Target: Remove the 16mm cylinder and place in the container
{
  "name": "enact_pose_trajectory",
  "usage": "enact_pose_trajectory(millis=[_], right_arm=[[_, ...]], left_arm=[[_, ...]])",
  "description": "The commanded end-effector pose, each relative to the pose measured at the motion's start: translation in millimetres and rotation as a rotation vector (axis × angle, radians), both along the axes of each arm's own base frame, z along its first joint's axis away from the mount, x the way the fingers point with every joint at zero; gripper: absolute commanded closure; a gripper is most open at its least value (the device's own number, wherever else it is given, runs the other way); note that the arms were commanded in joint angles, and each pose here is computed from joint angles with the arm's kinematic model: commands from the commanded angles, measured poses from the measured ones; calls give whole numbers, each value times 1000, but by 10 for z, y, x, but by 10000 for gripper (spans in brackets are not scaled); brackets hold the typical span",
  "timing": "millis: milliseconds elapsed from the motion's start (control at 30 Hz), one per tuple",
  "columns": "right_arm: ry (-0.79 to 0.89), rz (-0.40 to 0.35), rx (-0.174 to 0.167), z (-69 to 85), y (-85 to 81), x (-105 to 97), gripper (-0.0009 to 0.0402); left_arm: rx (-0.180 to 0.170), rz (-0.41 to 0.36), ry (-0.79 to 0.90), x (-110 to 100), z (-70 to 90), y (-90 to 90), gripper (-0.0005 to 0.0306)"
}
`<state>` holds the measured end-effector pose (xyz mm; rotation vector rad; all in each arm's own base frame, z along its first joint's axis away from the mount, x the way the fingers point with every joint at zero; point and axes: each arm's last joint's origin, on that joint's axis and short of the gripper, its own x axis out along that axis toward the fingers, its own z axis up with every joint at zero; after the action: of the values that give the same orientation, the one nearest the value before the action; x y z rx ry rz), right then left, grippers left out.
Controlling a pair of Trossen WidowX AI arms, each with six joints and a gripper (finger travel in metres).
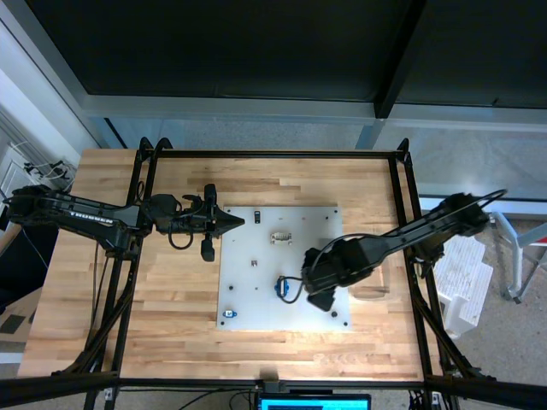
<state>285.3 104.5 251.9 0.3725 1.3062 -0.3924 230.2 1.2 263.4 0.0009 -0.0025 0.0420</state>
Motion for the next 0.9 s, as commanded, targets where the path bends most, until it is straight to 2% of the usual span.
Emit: enact_pose_trajectory(millis=[33,233,333,467,600,700,900], right_arm=[[10,5,2,-17,-78,-231,210],[35,39,5,-89,-161,-658,210],[61,47,23,-141,-211,-819,210],[87,52,37,-231,-267,-980,210],[121,58,70,-309,-293,-1075,207],[125,63,72,-335,-304,-1105,183],[113,66,68,-326,-315,-1122,104]], left_arm=[[0,0,0,0,0,0,300],[0,0,0,0,0,1,300],[0,0,0,0,0,1,300],[0,0,0,0,0,1,300],[0,0,0,0,0,0,300],[0,0,0,0,0,0,300],[0,0,0,0,0,1,300]])
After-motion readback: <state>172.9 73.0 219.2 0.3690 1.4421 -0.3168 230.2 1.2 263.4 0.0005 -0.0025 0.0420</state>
